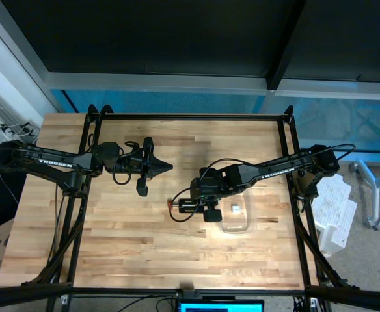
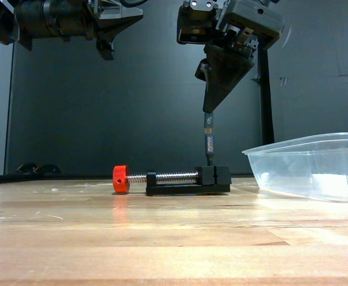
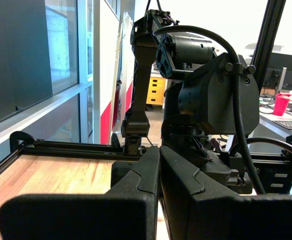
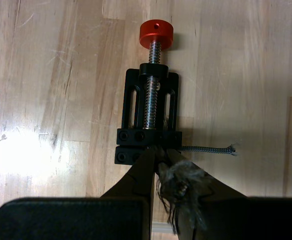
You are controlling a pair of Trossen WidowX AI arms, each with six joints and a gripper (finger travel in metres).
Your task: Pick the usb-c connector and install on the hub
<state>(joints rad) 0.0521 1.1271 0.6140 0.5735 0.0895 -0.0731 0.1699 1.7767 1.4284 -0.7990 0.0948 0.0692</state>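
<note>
A slim grey usb-c connector (image 2: 209, 140) stands upright, and my right gripper (image 2: 208, 110) is shut on its upper end. Its lower end reaches down to the jaws of a small black vise (image 2: 189, 180) with a red knob (image 2: 120, 179); how far in it sits I cannot tell. In the right wrist view the right gripper (image 4: 158, 160) hangs over the vise (image 4: 152, 125), with a frayed cable tuft (image 4: 178, 182) between the fingers. The hub itself I cannot make out. My left gripper (image 1: 169, 166) hovers high at the left, shut on nothing, its fingers (image 3: 136, 190) pressed together.
A clear plastic tub (image 1: 237, 224) sits just right of the vise (image 1: 185, 207), seen low as a tub (image 2: 311, 167) at the right. A short braided cord (image 4: 208, 148) lies on the wood beside the vise. A black frame borders the table.
</note>
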